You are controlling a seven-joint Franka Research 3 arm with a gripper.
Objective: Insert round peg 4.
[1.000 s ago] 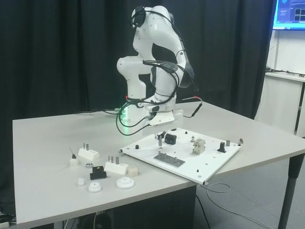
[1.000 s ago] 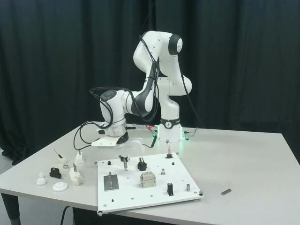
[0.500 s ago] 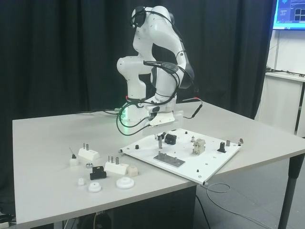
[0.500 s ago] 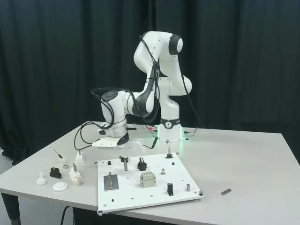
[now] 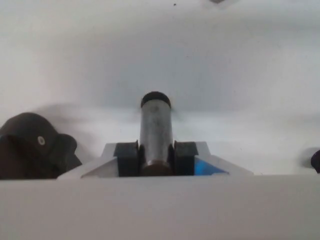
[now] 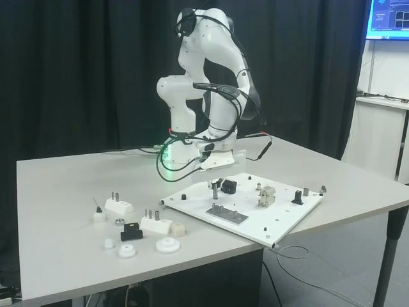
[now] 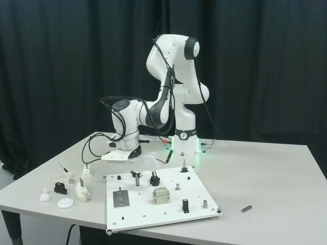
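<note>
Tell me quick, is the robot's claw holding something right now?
Gripper: closed, holding the round peg between its black fingers, above the white board.

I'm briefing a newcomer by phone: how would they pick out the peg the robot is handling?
Find the white board on the grey table, then the gripper low over its rear corner. The round peg is the grey metal cylinder with a black tip, clamped upright between the black fingers; the other pegs stand free.
</note>
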